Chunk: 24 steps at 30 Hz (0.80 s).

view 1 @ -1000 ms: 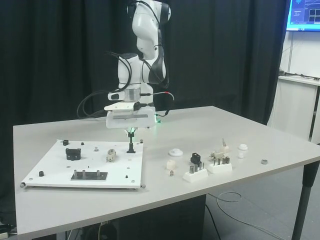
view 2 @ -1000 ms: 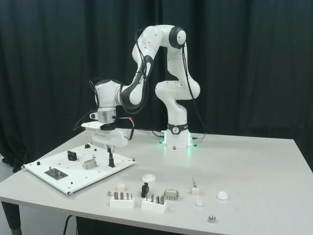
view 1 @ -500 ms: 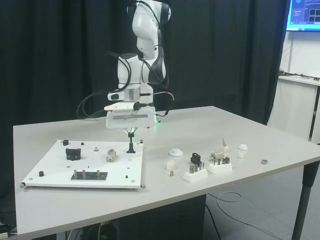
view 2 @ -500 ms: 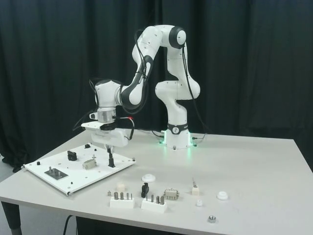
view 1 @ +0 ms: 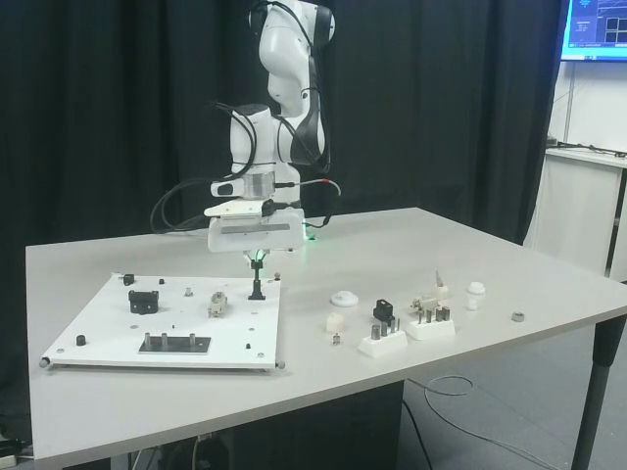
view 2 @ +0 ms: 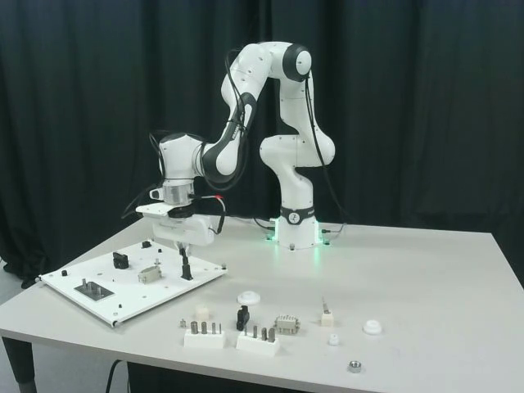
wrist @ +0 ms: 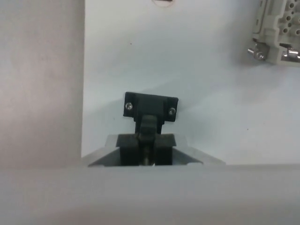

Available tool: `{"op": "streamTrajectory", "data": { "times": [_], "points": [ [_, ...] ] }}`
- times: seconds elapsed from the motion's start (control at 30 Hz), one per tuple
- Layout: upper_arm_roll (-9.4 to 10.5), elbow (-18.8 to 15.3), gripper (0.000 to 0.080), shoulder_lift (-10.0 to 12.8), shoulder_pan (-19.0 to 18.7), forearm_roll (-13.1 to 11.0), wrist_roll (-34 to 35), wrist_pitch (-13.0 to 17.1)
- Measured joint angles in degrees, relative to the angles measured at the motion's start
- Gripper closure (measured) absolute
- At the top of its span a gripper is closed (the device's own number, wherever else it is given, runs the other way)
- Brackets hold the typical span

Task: Insert USB.

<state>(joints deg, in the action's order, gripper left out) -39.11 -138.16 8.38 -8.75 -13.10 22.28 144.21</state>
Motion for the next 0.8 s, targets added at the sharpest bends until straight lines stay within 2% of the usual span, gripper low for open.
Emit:
{"op": "streamTrajectory", "data": {
  "times": [0.4, 0.43, 0.6, 0.63, 0.8],
  "points": [
    [0.53, 0.23, 0.0733, -0.13, -0.25, 0.0, -0.67, 0.37],
    [0.53, 0.29, 0.0145, -0.17, -0.26, 0.0, -0.52, 0.33],
    [0.5, 0.57, 0.0145, -0.61, -0.26, 0.1, -0.39, 0.05],
    [0.47, 0.62, 0.0038, -0.7, -0.26, 0.12, -0.39, -0.06],
    [0.28, 0.88, 0.0038, -1.11, -0.26, 0.26, -0.26, -0.68]
  ]
}}
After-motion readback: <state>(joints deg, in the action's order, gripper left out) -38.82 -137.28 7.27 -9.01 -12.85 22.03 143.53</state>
